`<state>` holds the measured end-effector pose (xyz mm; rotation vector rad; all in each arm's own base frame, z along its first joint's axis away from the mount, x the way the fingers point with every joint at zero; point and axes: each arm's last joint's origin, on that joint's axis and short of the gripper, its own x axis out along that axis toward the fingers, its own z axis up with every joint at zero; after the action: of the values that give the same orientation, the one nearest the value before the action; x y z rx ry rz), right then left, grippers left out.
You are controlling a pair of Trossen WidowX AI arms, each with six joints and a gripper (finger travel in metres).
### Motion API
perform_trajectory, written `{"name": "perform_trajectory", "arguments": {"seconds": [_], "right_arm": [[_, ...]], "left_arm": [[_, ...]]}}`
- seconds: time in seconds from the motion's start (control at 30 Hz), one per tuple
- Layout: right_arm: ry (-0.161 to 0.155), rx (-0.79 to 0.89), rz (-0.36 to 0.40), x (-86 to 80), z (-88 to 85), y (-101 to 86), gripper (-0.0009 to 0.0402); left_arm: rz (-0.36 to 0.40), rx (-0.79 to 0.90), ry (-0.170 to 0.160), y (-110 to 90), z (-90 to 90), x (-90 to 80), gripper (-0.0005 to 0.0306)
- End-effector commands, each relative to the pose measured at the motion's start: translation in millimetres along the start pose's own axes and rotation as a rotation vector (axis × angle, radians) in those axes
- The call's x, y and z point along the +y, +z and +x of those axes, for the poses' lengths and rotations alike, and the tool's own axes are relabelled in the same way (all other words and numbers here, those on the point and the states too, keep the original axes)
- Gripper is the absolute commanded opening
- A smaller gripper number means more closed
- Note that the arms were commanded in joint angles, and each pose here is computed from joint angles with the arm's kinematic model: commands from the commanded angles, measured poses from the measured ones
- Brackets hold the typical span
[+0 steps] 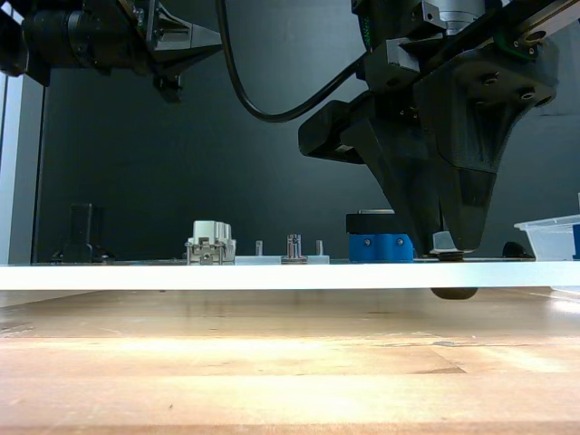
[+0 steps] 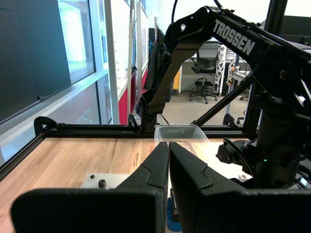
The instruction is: Pick the M12 fastener and fasten on the M12 threads
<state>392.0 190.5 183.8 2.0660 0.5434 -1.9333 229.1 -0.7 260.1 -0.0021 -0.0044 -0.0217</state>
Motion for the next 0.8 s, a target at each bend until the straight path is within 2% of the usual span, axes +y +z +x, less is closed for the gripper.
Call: {"name": "perform_trajectory", "arguments": {"seconds": [0.03,0.1,0.23,0.33,0.43,0.8], "right_arm": [[-0.006,-0.004,0.000,-0.8,0.6,0.2,0.0028],[0.000,-0.005,0.001,-0.6,1.0,0.5,0.0028],[0.046,-0.006,0.004,0.7,1.0,0.5,0.0028],[0.051,-0.007,0.003,1.0,0.9,0.6,0.0028],[0.072,-0.011,0.003,1.7,0.9,1.0,0.0028],[0.082,-0.017,0.002,1.7,-0.2,1.9,0.0028]], "left_arm": [[0.000,0.000,0.000,0.1,0.0,0.0,0.0000],[0.000,-0.001,0.000,0.2,0.0,0.0,0.0000],[0.000,-0.001,0.000,0.2,0.0,0.1,0.0000],[0.000,-0.001,0.000,0.2,0.0,0.0,0.0000],[0.000,-0.001,0.000,0.2,0.0,0.0,0.0000],[0.000,0.000,0.000,0.1,0.0,0.0,0.0000]]}}
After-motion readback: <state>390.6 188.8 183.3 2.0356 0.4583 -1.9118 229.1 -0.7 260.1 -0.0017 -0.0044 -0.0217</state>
